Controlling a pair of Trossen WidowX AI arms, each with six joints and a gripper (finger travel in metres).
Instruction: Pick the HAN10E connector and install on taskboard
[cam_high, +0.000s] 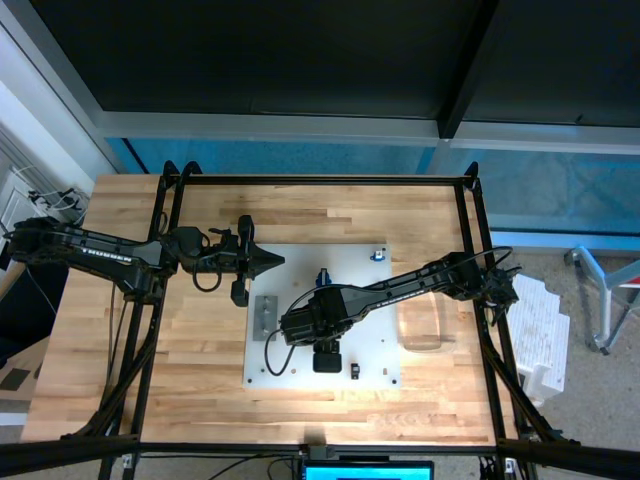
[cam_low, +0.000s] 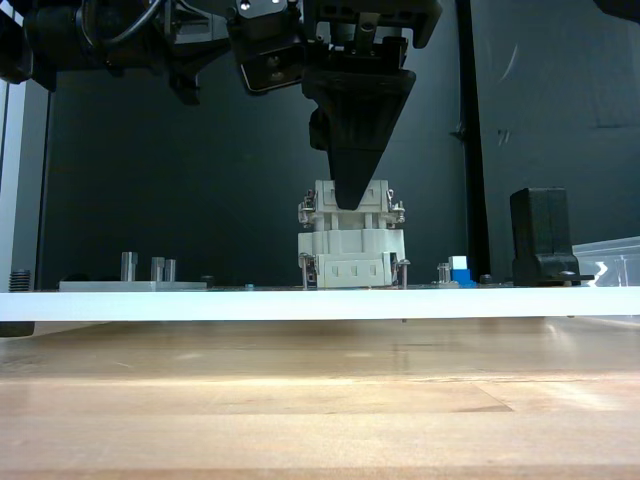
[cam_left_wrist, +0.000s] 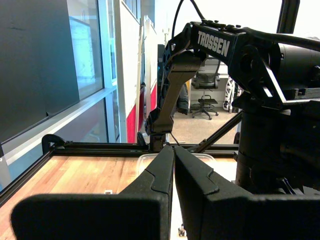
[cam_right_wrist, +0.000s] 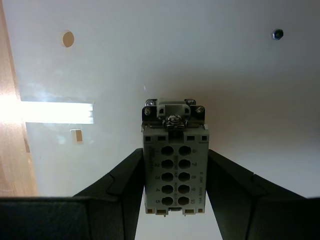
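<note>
Seen from above, my right arm hides the middle of the flat white square taskboard (cam_high: 375, 345). Only my wrist camera shows the pale grey-beige rectangular HAN10E connector (cam_right_wrist: 175, 172), pinched between my right gripper's (cam_low: 352, 195) fingers, which point straight down. At table level it sits atop a matching pale housing (cam_low: 350, 262). A clear plastic tray (cam_high: 422, 322) and a grey metal block (cam_high: 265, 318) flank it, well apart. My left gripper (cam_left_wrist: 173, 150), fingertips pressed together, hovers level over the board's far-left edge.

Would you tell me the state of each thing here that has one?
right gripper: shut on the connector, above the taskboard.
connector: upright, clamped at its sides, resting on a matching base.
left gripper: shut, holding nothing, by the taskboard's far left corner.
taskboard: flat on the table.
</note>
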